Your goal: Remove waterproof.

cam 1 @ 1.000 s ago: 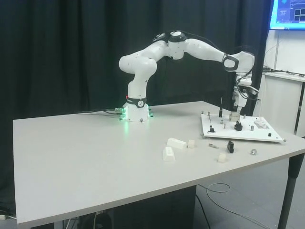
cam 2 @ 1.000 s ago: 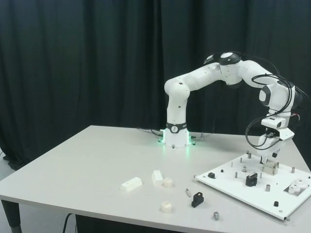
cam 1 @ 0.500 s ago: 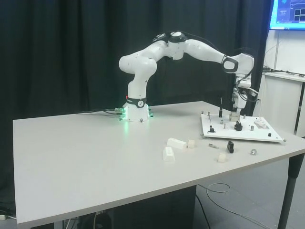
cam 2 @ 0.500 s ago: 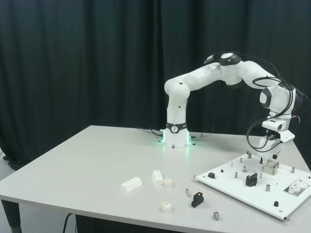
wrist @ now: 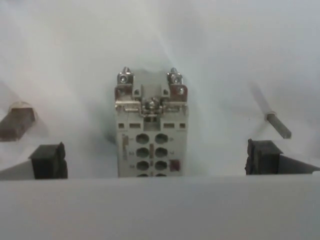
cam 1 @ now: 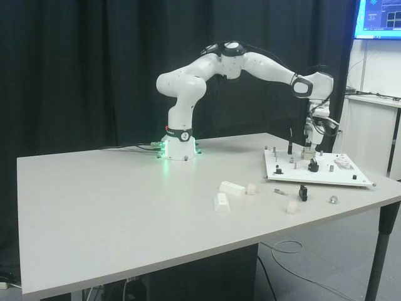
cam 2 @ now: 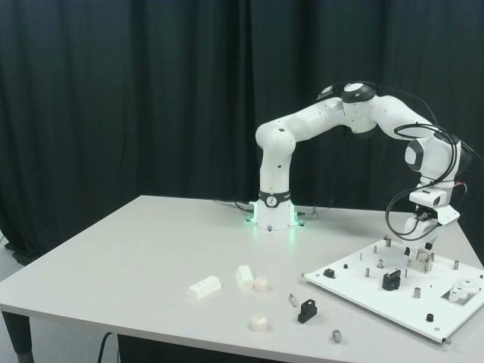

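— Now that the wrist has dropped lower than it was a second ago, how close is the grab?

— Close, I judge. The gripper [cam 2: 419,246] has come down over the far part of the white board [cam 2: 363,291] and sits just above the waterproof connector [wrist: 150,145], a grey block with rows of pin holes and a metal clamp on one end. It stands on the board, not yet lifted.

— And the claw?

— Spread wide. In the wrist view the two black fingertips [wrist: 48,161] stand well apart with the connector between them, touching neither. A little more descent and a squeeze look like the next step.

— Walk me across the second room view.

— On the grey table [cam 2: 136,249] lie loose white blocks [cam 2: 204,287], then a black clip [cam 2: 307,310] near the board's edge, then the board. The arm [cam 2: 340,113] rises from its green-lit base [cam 2: 274,215], arches high and reaches across, and the forearm bends down so the hand points straight at the board. A metal peg [wrist: 278,125] stands near the connector, clear of the fingers.
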Robot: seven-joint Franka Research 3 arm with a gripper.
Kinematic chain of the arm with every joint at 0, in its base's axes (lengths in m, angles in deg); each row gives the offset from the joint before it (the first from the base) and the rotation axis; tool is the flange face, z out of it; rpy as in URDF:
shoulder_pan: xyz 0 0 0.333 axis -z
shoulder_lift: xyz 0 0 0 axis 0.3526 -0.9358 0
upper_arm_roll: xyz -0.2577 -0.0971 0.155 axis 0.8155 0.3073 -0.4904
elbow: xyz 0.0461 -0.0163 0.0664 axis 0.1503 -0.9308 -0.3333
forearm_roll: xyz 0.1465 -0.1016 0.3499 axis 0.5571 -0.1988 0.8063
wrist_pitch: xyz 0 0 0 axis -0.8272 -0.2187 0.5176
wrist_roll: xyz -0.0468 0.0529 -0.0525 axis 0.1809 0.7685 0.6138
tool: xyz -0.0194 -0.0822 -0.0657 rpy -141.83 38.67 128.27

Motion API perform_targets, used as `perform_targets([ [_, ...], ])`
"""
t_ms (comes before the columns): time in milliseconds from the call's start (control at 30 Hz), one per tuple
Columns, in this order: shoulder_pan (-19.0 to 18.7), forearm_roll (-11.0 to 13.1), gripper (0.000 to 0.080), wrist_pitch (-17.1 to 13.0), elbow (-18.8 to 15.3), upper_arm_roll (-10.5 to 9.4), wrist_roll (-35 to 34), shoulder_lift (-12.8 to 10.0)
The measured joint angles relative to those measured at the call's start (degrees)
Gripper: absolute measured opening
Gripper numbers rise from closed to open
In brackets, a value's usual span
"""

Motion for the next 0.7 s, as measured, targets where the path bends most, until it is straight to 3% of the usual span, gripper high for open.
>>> perform_targets([
  [700,-0.1,0.0,0.08,-1.9,-0.3,-1.78,-0.8,0.0],
])
